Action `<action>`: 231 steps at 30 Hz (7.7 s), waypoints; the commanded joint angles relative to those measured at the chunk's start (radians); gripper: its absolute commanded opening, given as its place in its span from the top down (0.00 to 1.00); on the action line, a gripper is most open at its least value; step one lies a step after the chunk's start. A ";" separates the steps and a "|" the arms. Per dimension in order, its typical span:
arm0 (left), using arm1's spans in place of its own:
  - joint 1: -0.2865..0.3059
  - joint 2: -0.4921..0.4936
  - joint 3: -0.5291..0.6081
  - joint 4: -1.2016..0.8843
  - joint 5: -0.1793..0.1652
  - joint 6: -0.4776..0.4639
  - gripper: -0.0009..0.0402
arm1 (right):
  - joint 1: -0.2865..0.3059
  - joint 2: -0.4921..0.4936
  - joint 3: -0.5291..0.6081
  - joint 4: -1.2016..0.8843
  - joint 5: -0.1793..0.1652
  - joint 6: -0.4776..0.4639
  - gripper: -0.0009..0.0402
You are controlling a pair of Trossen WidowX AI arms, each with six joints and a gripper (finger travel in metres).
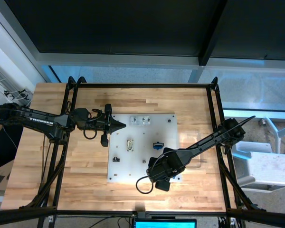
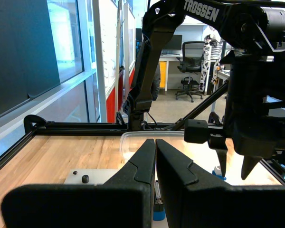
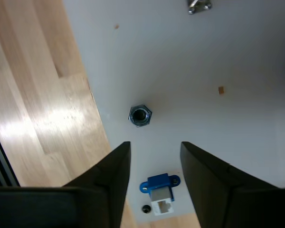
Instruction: Pick the M12 fastener and fasten on the M12 threads
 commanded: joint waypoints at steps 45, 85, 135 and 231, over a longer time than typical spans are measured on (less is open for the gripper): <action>0.000 0.000 0.000 0.000 0.000 0.000 0.98 | -0.012 0.057 -0.112 0.142 0.003 -0.246 0.98; 0.000 0.000 0.000 0.000 0.000 0.000 0.98 | -0.018 0.049 -0.113 0.149 0.011 -0.248 0.98; 0.000 0.000 0.000 -0.001 0.000 0.000 0.98 | -0.025 0.033 -0.148 0.201 -0.008 -0.256 0.98; 0.000 0.000 0.000 0.000 0.000 0.000 0.98 | -0.045 0.032 -0.170 0.224 -0.035 -0.297 0.98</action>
